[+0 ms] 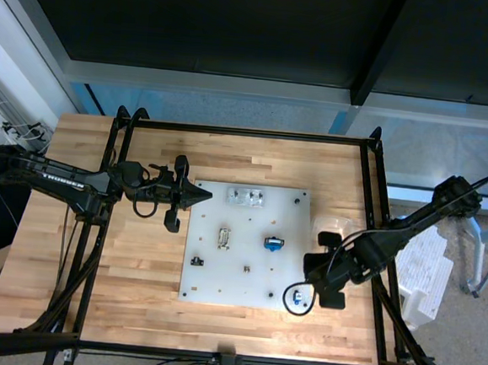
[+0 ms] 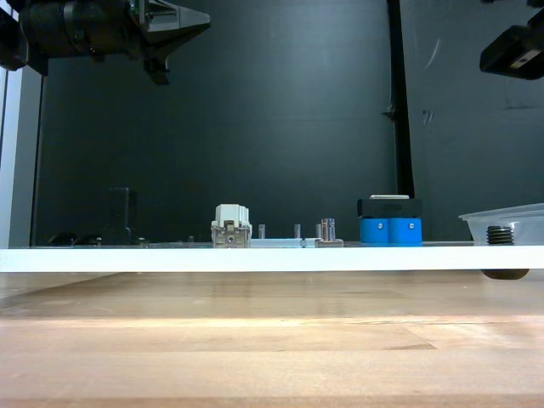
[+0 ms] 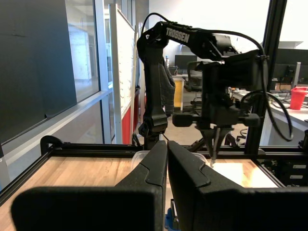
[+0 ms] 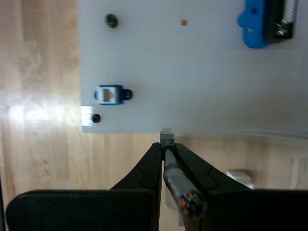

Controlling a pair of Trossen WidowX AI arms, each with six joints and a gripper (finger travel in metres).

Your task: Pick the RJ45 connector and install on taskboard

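Note:
The RJ45 connector (image 4: 166, 131) is a tiny pale plug on the end of a grey cable (image 4: 174, 173). My right gripper (image 4: 166, 144) is shut on it just behind the plug. It hangs just off the edge of the white taskboard (image 4: 192, 77), near a small blue jack (image 4: 109, 95). From above, the right gripper (image 1: 313, 272) points down at the taskboard's (image 1: 219, 282) right edge, with the cable looping below it (image 1: 290, 300). My left gripper (image 1: 199, 194) is shut and empty, held high over the board's left edge, and it also shows in the low view (image 2: 200, 19).
On the board stand a beige socket (image 1: 223, 236), a blue fixture (image 1: 273, 244), a silver block (image 1: 249, 197) and a blue jack (image 1: 301, 299). A clear plastic tray (image 1: 339, 225) sits off the board's right side. Black frame rails (image 1: 248, 132) ring the wooden table.

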